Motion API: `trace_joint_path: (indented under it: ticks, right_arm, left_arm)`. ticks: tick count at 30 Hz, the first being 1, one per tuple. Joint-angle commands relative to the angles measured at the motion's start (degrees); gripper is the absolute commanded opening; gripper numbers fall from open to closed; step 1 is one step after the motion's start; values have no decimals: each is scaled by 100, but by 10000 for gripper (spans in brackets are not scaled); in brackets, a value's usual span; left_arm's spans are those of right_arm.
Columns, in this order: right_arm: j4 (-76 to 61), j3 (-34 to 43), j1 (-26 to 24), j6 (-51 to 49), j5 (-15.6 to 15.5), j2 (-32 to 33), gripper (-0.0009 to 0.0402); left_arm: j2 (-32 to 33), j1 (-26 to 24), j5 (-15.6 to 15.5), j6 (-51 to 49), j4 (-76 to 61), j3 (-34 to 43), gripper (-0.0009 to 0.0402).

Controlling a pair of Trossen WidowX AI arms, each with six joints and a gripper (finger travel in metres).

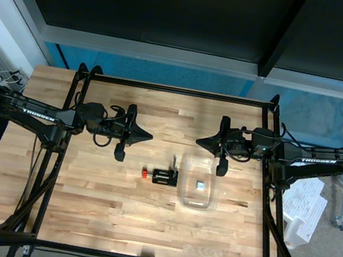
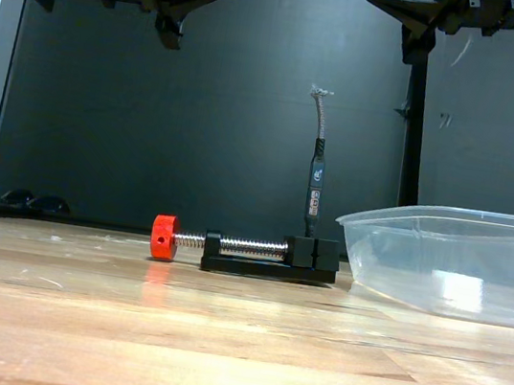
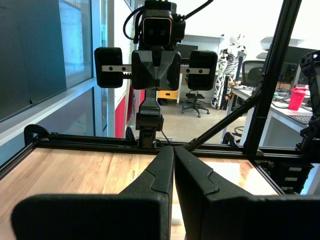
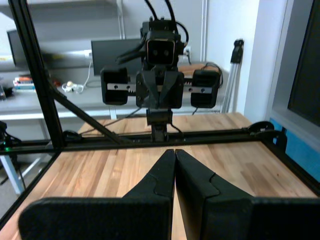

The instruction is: Pick the usb-c connector and install on the hub

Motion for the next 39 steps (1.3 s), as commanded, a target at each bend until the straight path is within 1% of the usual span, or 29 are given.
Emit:
trace_joint_path:
  ticks: [1, 6, 11, 14, 39]
  right_arm:
    - [249, -199, -42, 28, 0, -101, -1]
    - [562, -479, -160, 94, -31, -173, 0]
    - [577, -511, -173, 74, -37, -173, 0]
    - [577, -511, -173, 72, -184, -170, 0]
    - [595, -490, -166, 72, -177, -170, 0]
  left_arm:
    - [2, 2, 0, 4, 2, 0, 0]
    - [2, 2, 0, 2, 2, 0, 0]
    - [2, 2, 0, 2, 2, 0, 0]
    - [2, 0, 0, 4, 2, 0, 0]
    - [2, 2, 0, 2, 2, 0, 0]
